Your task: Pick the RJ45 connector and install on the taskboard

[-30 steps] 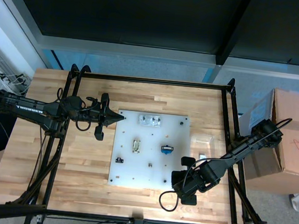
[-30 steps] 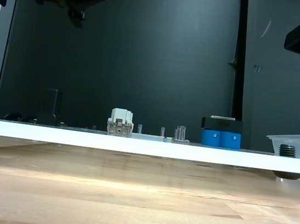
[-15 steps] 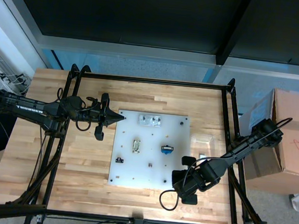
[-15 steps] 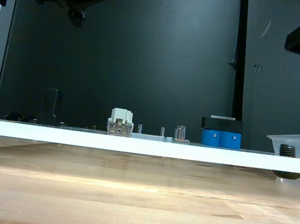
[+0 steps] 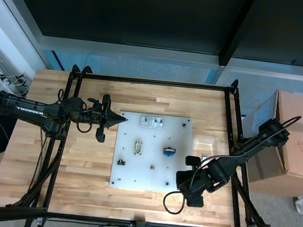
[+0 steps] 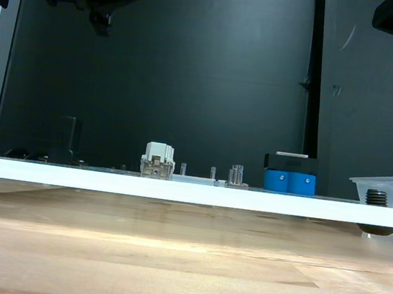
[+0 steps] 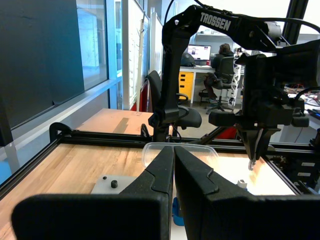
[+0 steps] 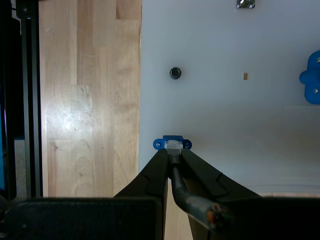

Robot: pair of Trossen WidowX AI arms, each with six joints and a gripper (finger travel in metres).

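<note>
Right hand [image 8: 173, 152] gripping the RJ45 connector [image 8: 173, 145] nose-down, lined up over the blue port [image 8: 159, 144] at the lower-right corner of the taskboard [image 5: 136, 168]; left hand [image 5: 123, 120] closed, empty, hovering upper-left

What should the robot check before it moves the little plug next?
1. RJ45 connector held in the jaws of the right gripper: ok.
2. Connector over its blue seat, as the right wrist view shows: ok.
3. Connector pushed into the seat: not ok, it hangs high above the taskboard.
4. Its cable free of snags behind the jaws: cannot tell.
5. Left gripper shut, raised at the taskboard's left edge, away from the seat: ok.
</note>
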